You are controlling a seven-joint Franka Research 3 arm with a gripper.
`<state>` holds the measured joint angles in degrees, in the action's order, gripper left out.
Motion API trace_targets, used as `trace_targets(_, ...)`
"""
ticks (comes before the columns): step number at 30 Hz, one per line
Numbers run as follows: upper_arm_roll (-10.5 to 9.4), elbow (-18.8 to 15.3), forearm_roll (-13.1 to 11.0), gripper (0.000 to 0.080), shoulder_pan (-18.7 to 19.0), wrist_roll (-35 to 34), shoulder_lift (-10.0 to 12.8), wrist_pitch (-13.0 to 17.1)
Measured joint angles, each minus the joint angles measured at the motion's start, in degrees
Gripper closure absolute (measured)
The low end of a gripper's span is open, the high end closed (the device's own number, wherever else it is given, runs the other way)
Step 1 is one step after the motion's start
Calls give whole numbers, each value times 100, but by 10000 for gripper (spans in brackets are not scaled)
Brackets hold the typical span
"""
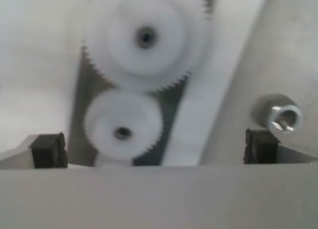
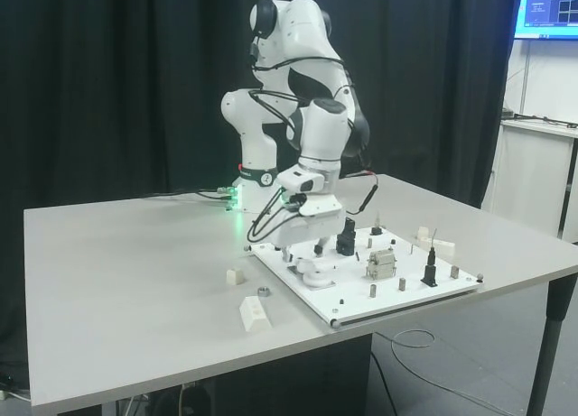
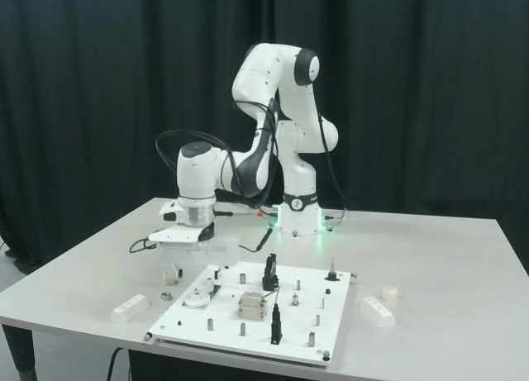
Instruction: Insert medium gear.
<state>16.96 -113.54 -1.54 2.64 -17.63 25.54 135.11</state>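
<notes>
Wrist view: medium gear point(image 1: 122, 131) lies flat — bore upward; gripper point(image 1: 154, 148) fingers apart.

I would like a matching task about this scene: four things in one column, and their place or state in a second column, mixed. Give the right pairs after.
Things:
1. large gear
2. small gear
3. metal nut
4. white board

Places or states:
A. lies on the grey table, off the board
B. carries the gears and several pegs
C. meshes with the small gear, the bigger of two
D. sits nearest the jaws, between them in the wrist view

Pairs: 1-C, 2-D, 3-A, 4-B
</notes>
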Motion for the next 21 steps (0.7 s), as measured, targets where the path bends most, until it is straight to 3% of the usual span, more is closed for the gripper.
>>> trace_targets(9,246,15,0,3,-3,-1,-93,-6)
trace_targets(21,252,13,-49,3,-16,-1,-35,49)
